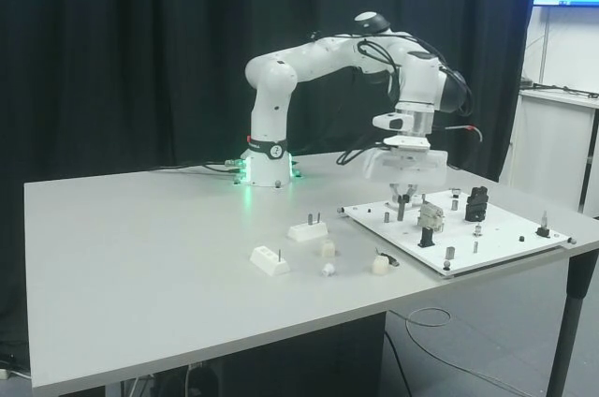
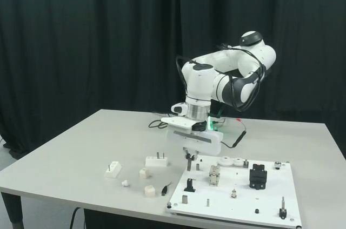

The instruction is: Insert square peg 3.

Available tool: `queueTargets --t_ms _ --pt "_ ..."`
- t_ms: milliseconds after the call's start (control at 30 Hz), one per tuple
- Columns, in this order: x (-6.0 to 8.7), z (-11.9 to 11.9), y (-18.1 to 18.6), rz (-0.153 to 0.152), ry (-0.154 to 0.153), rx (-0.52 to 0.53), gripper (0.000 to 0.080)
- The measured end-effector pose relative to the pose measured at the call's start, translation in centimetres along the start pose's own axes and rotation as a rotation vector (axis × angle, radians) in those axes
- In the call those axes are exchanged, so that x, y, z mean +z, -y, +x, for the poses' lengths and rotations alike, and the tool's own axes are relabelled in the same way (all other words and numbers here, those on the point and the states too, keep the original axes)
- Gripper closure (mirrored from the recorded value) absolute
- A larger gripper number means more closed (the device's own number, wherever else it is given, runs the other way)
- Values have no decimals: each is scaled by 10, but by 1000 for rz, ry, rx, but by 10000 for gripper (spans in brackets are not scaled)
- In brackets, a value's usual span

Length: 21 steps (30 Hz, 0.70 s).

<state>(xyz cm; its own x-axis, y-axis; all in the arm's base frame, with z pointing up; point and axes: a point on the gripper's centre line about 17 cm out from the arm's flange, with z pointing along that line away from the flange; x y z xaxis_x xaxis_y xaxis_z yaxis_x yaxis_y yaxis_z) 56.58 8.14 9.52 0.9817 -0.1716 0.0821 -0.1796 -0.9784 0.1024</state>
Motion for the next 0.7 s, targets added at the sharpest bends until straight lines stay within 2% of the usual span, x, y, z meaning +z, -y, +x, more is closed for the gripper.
queueTargets --t_ms 267,700 --pt "6 2 1 5 9 -35 693" --pt "11 2 6 65 48 -87 693"
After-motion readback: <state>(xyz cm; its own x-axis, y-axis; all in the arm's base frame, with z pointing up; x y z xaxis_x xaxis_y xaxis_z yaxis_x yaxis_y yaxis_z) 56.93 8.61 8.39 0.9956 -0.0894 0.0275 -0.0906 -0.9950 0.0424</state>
